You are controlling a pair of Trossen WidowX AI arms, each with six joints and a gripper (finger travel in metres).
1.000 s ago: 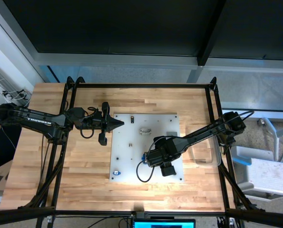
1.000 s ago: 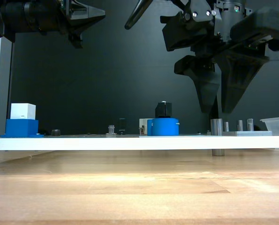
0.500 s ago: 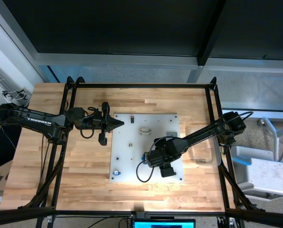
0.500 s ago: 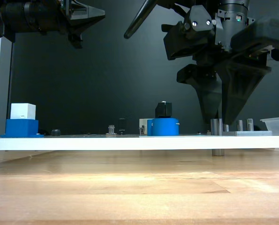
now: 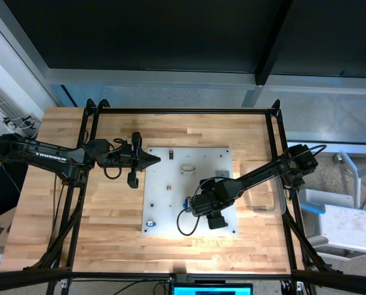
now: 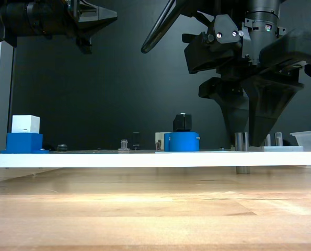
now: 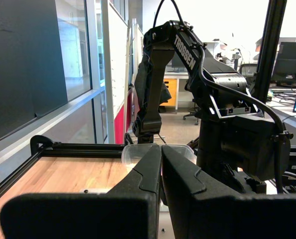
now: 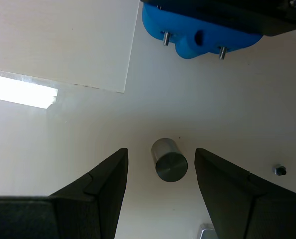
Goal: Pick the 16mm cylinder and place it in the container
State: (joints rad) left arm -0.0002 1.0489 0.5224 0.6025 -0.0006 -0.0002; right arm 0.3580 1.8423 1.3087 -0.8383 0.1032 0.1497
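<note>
Jaws apart, right gripper (image 8: 160,151) flanks the 16mm cylinder (image 8: 168,160); left gripper (image 7: 161,149), jaws together, hovers at board (image 5: 170,215) edge on TROSSEN-lettered arm (image 5: 47,157).

Smooth metal 16mm cylinder (image 8: 168,160); glossy white board (image 8: 227,109); wood table (image 5: 109,233)

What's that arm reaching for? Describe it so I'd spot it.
On the white square board, the left hand is parked shut, high by the far-left corner, and the right hand hangs open over the right half. Between its fingers stands the 16mm cylinder: a short, upright silvery peg, bare metal unlike the blue connector part beside it and thicker than the thin pegs nearby.
</note>
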